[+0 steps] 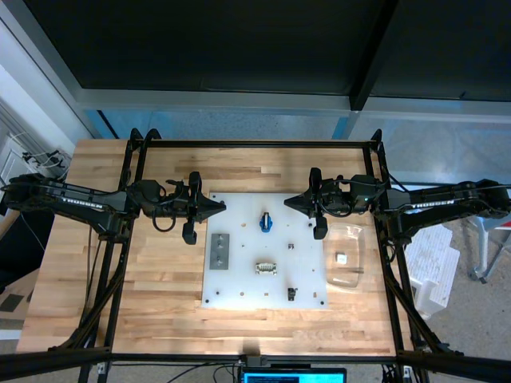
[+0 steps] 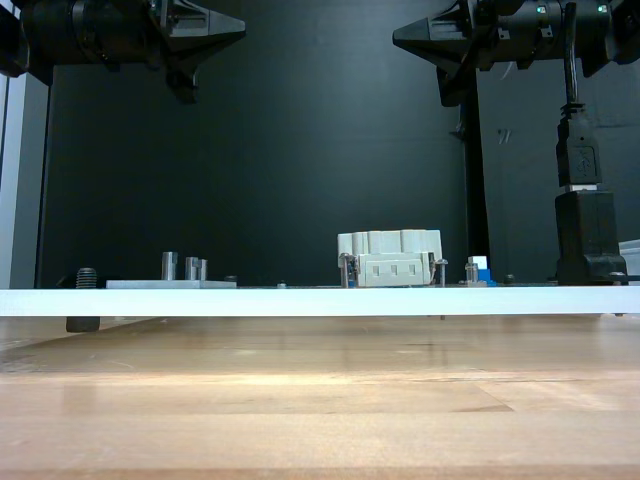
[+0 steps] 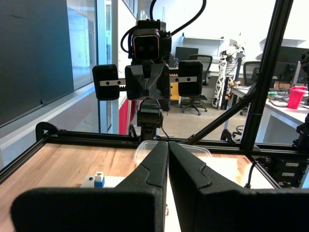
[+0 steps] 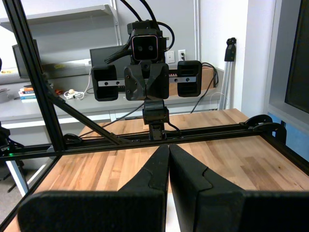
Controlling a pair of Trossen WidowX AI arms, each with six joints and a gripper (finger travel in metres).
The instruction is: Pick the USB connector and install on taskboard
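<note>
White taskboard (image 1: 239, 287) is lying below while I am hovering left jaws and right jaws, clenched empty, over its far edge.

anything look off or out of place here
Nothing stands out. The taskboard lies flat, the USB connector stands upright near its near right edge, and the left hand and right hand hang shut above its far edge.

Even overhead light; low view: near table (image 2: 300, 420) blurred; left gripper (image 2: 232, 30), right gripper (image 2: 406, 38) dark silhouettes overhead.
</note>
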